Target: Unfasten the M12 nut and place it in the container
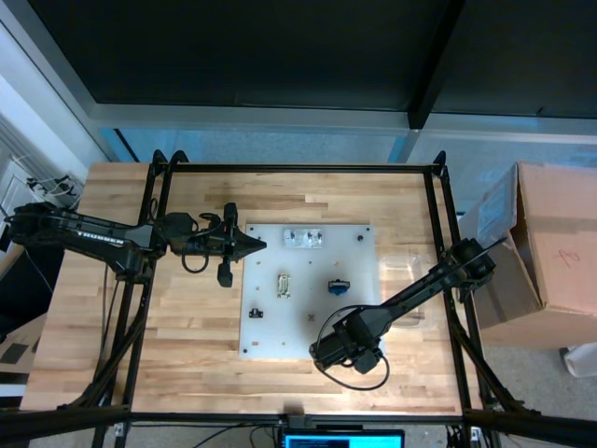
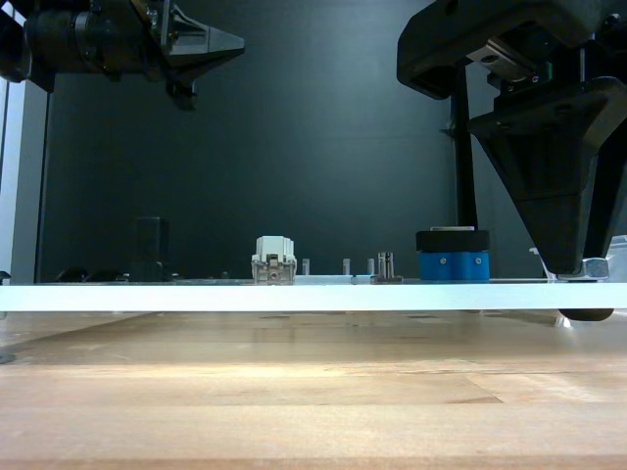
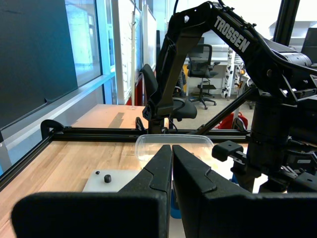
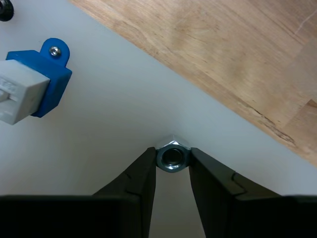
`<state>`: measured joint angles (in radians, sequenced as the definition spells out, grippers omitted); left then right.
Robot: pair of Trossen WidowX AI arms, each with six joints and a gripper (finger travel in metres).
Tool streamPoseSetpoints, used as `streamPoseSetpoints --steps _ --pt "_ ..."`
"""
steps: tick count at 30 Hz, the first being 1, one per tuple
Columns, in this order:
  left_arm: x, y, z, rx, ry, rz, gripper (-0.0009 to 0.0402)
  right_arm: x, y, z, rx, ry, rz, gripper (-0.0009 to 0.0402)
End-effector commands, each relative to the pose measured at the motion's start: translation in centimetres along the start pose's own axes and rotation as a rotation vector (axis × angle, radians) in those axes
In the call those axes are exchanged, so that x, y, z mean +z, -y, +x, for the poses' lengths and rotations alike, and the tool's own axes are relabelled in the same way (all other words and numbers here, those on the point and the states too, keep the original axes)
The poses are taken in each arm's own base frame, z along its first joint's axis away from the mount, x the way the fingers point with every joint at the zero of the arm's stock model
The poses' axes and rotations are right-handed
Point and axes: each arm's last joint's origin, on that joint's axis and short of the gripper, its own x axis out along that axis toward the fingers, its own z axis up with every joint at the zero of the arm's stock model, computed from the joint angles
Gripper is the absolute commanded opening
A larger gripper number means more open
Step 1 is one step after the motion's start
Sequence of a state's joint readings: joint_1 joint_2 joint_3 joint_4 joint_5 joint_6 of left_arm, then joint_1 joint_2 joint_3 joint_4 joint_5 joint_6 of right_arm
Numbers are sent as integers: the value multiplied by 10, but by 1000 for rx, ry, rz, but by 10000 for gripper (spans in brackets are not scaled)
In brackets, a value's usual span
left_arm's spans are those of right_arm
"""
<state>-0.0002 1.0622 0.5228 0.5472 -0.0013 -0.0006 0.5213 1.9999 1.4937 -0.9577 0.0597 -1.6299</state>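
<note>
The M12 nut (image 4: 173, 157) is seen at the board's (image 4: 99, 148) near right edge, axis upright, bracketed by the right gripper's (image 4: 172, 151) jaws. Grip and stud seating cannot be told. The left gripper (image 3: 172, 147) is held above the board's far left corner, jaws clenched empty.

A: Where is there room around the board (image 1: 280, 331)?
B: My right gripper (image 4: 172, 153) stands at its near right edge, straddling the M12 nut (image 4: 172, 158) on its stud. Bare board lies around it, and open wood past that edge.
A: What blocks mid-board?
B: A blue block (image 1: 338, 287) and a grey connector (image 1: 283, 285), both low, with a gap between them.
A: And toward the container (image 1: 399, 261)?
B: It lies just off the board's right edge, and my own right arm (image 1: 420, 287) slants across above it.
A: And the left side?
B: My left gripper (image 1: 254, 245), fingers (image 3: 158, 163) pressed together, hangs high over the board's far left edge.
</note>
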Motion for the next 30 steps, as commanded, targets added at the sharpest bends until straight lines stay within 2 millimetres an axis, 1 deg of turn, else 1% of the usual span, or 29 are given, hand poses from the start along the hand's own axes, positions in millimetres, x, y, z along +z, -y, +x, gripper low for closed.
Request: streamPoseSetpoints --steps 1,7,15,17,20,26,30 --pt "0 0 0 0 0 0 0 0 0 -1 -7 -1 4 122" --pt "0 0 0 0 0 0 0 1 1 -1 -14 9 42 155" --pt "0 0 0 0 0 0 0 2 5 -9 -28 10 115 189" --pt "0 0 0 0 0 0 0 2 7 -12 -33 14 183 196" --pt "0 0 0 0 0 0 0 1 9 -18 -35 17 351 202" --pt "0 0 0 0 0 0 0 1 16 -30 -62 50 614 199" --pt "0 0 0 0 0 0 0 1 20 -38 -84 80 736 201"
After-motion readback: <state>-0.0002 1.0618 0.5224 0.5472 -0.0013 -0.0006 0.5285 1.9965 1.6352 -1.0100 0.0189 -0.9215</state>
